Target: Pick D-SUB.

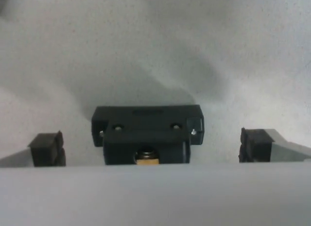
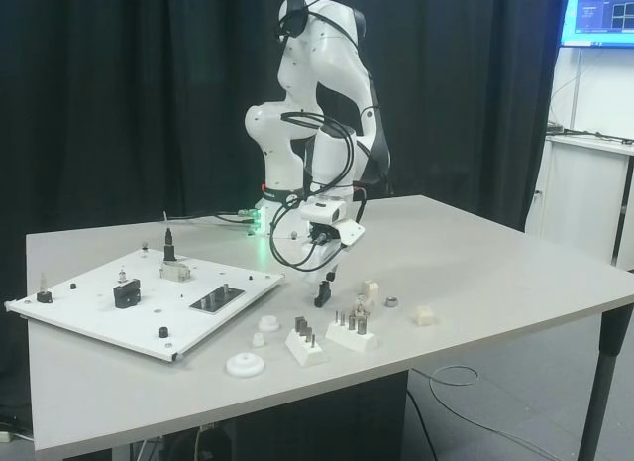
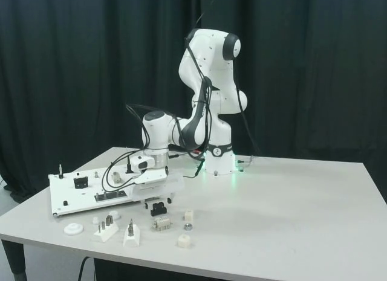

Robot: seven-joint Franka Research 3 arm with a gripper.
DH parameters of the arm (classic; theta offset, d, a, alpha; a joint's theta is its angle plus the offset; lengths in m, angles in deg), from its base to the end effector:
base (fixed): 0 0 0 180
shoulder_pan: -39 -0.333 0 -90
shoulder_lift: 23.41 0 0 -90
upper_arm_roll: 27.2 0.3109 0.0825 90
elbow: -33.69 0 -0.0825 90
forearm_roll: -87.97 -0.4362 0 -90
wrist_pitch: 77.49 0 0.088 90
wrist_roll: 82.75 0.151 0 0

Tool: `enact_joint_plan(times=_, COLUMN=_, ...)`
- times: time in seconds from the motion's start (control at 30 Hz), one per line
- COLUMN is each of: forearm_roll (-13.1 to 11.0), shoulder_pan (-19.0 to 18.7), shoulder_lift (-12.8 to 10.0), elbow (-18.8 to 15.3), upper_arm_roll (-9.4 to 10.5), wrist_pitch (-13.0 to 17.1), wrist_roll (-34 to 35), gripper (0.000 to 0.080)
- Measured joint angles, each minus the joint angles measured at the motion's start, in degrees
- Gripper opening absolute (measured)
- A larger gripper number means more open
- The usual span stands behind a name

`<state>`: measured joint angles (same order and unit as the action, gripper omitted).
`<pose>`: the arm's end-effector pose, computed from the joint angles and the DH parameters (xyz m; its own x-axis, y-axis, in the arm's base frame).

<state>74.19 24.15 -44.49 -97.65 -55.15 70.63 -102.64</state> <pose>0.5315 -0.1453 0.1125 0.9977 -0.0625 -0.0279 -0.0613 -0.9973 0.0397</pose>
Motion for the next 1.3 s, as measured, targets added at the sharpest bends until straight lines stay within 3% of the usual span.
enact_joint_plan(times=0.77, forearm_roll=-3.9, shoulder_pan=0.1, shoulder_lift=-1.6, elbow=-0.1, upper_arm_roll=0.15, wrist_pitch=1.0, wrist_roll=-1.5, gripper=0.08)
enact_joint_plan(times=0.8, forearm_roll=-3.9, shoulder_pan=0.1, shoulder_lift=-1.6, elbow=-0.1, upper_arm_roll=0.16, wrist_pitch=1.0, wrist_roll=-1.5, gripper=0.0496)
enact_joint_plan(times=0.97, forearm_roll=-3.9, shoulder_pan=0.1, shoulder_lift=-1.7, elbow=-0.1, upper_arm_roll=0.21, wrist_pitch=1.0, wrist_roll=-1.5, gripper=0.0496)
enact_joint_plan(times=1.0, forearm_roll=-3.9, shoulder_pan=0.1, shoulder_lift=-1.7, elbow=-0.1, upper_arm_roll=0.22, wrist_pitch=1.0, wrist_roll=-1.5, gripper=0.0386)
enact_joint_plan(times=1.3, forearm_roll=-3.9, shoulder_pan=0.1, shoulder_lift=-1.4, elbow=0.5, upper_arm_roll=0.44, wrist_pitch=0.3, wrist_roll=-1.4, gripper=0.0386)
